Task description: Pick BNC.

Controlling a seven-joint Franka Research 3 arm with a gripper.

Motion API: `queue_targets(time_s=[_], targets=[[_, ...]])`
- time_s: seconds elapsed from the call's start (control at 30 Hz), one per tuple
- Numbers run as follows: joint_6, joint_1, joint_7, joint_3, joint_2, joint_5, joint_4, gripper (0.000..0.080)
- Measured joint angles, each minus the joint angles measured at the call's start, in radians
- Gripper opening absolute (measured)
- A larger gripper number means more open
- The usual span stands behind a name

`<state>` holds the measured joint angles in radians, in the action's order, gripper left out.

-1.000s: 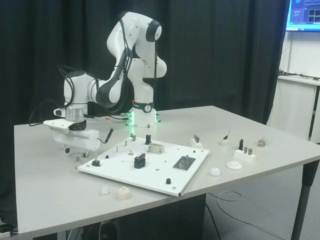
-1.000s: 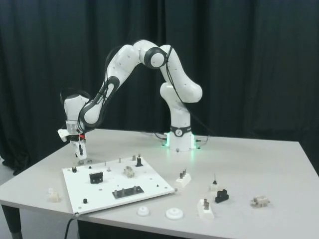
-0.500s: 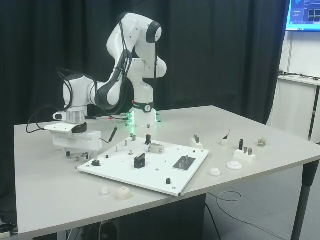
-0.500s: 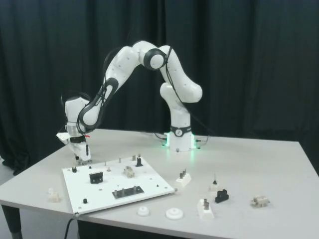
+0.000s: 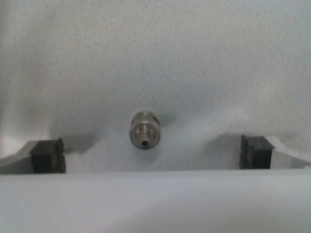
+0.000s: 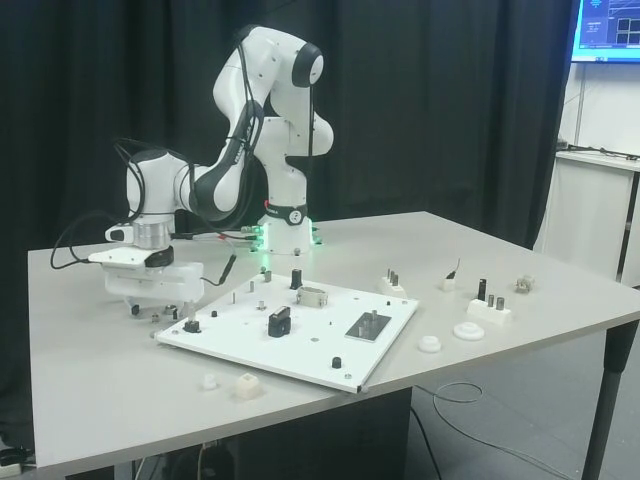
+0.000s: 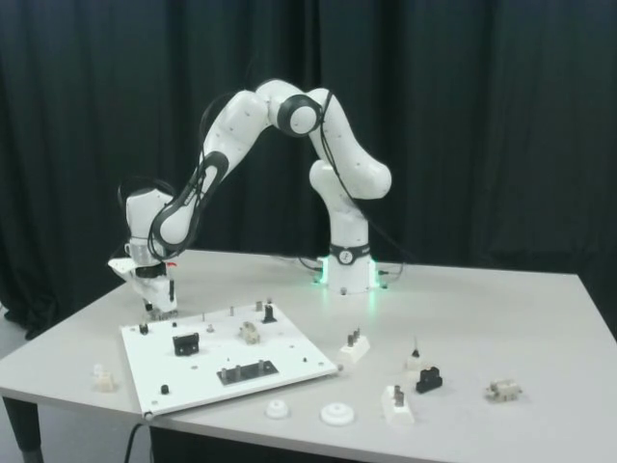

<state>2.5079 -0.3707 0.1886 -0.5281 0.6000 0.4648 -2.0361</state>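
Between the two fingertips, seen from the wrist, the BNC (image 5: 145,129) stands upright on the grey bench (image 5: 194,63), a small metal cylinder with a hole in its top face. It sits roughly midway between the black pads (image 5: 47,156), touching neither. The hand (image 5: 150,154) is released, its jaws spread wide with clear bench on both sides of the connector.

From the room views, the hand (image 6: 150,285) hangs low over the bench just beyond the far corner of the white board (image 6: 300,330), near the bench's edge; the connector itself is too small to make out there.

The main risk is closing too high: the part is short and round, so pads meeting only its top rim could squeeze it out sideways or tip it. Descending too far would drive the fingertips into the bench. If one pad arrives first, the loose connector may slide or roll off-centre before the grip forms.
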Motion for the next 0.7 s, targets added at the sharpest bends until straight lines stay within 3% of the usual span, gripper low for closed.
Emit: queue_targets(time_s=[0.7], targets=[[0.023,0.0,-0.007,0.01,0.015,0.019,0.0,0.0799]])
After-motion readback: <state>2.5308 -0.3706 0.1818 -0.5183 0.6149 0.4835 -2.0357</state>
